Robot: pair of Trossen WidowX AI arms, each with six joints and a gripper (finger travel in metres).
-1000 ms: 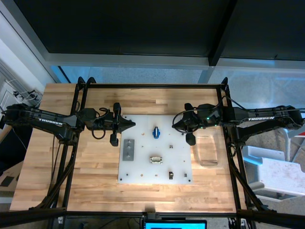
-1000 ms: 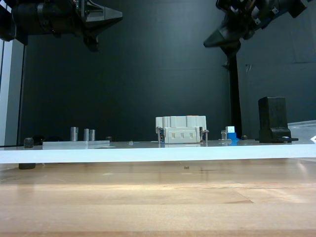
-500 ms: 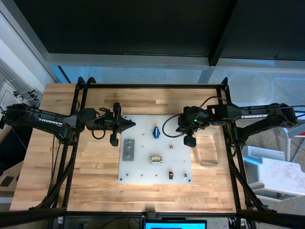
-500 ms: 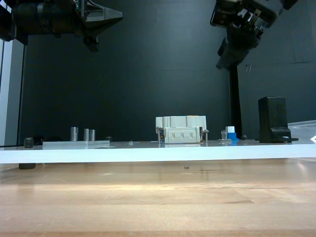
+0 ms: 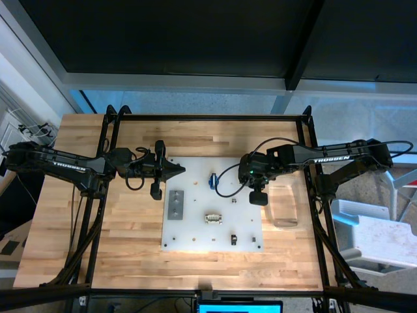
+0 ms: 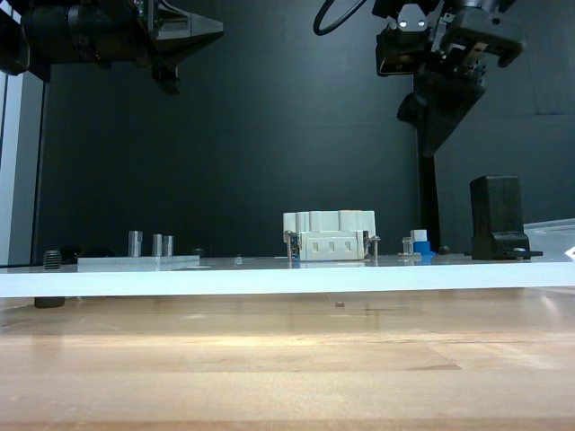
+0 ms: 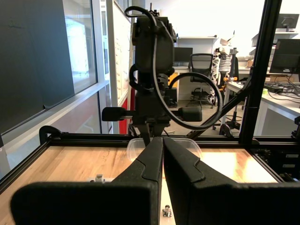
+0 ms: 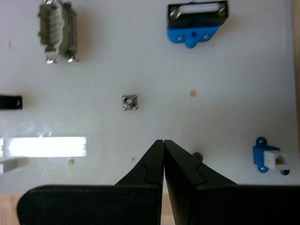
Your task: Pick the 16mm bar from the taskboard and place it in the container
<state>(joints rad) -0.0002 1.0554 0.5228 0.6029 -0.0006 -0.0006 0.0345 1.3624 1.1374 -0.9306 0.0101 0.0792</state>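
The white taskboard (image 5: 195,238) lies mid-table. Its grey block (image 5: 176,203) carries three short upright metal bars (image 6: 135,243); which one is the 16mm bar I cannot tell. The clear container (image 5: 284,207) sits just off the board's right edge and also shows behind the left fingers (image 7: 135,144). My right gripper (image 8: 163,141) is shut and empty. It points straight down, high over the board's right part (image 5: 255,191), well away from the block. My left gripper (image 7: 162,138) is shut and empty, held level above the board's far left corner (image 5: 177,169).
On the board stand a grey connector (image 5: 213,218), a blue-mounted connector (image 8: 197,21), a small blue socket (image 8: 268,158), a tiny square fitting (image 8: 129,101) and a black fitting (image 6: 497,218). A black frame rail (image 5: 208,117) borders the far side of the table.
The right arm has reached further left over the board and turned its gripper from pointing sideways to pointing straight down. The left arm has not moved.
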